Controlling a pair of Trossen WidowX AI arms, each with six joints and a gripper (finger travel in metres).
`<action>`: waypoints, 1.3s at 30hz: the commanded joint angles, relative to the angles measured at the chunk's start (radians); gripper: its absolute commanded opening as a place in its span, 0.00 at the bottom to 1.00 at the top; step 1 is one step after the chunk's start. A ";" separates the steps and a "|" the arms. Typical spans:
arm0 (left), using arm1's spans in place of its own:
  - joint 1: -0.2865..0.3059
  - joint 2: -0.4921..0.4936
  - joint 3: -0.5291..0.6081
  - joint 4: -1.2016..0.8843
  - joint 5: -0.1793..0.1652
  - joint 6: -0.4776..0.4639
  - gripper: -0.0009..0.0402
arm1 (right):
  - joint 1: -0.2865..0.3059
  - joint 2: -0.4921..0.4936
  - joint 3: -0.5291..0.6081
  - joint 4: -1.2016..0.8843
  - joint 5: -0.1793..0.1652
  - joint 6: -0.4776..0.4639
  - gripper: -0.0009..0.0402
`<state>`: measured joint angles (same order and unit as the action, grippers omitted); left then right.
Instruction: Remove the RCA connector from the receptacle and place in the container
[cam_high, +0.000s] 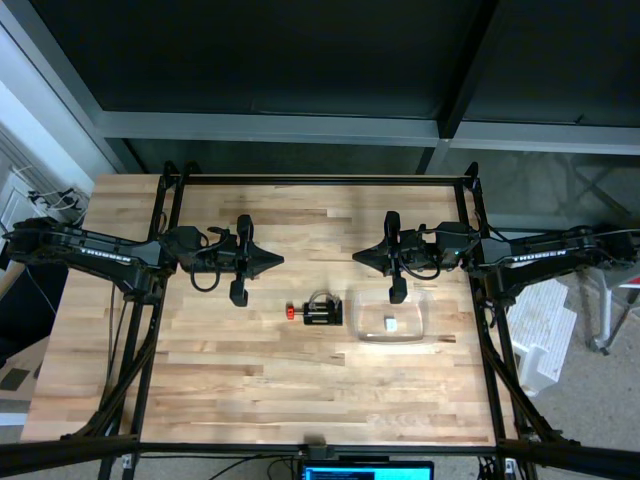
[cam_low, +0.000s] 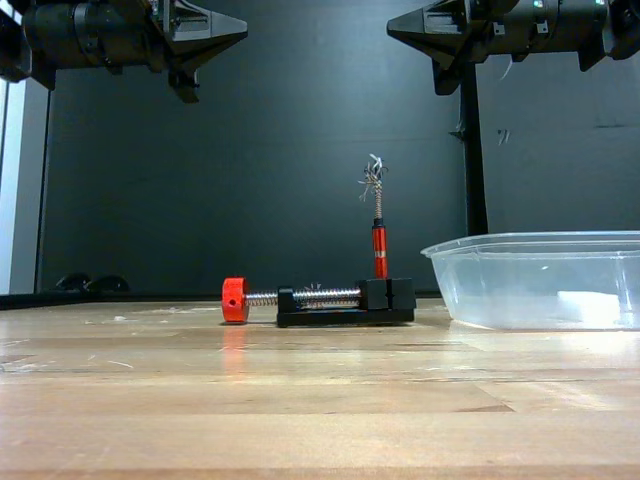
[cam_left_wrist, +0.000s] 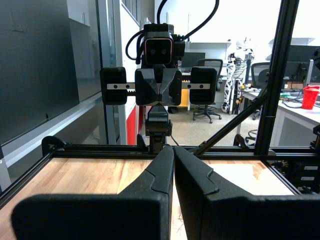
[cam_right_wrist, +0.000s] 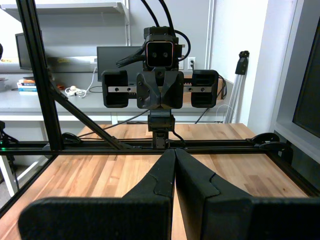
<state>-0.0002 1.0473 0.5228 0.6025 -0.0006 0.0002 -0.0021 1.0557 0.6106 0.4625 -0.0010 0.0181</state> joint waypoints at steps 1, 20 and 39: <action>0.000 0.000 0.000 0.000 0.000 0.000 0.02 | 0.000 0.000 0.000 0.000 0.000 0.000 0.02; 0.000 0.000 0.000 0.000 0.000 0.000 0.02 | 0.025 0.025 0.182 -0.484 0.015 0.048 0.02; 0.000 0.000 0.000 0.000 0.000 0.000 0.02 | 0.100 0.373 0.628 -1.266 0.010 0.054 0.02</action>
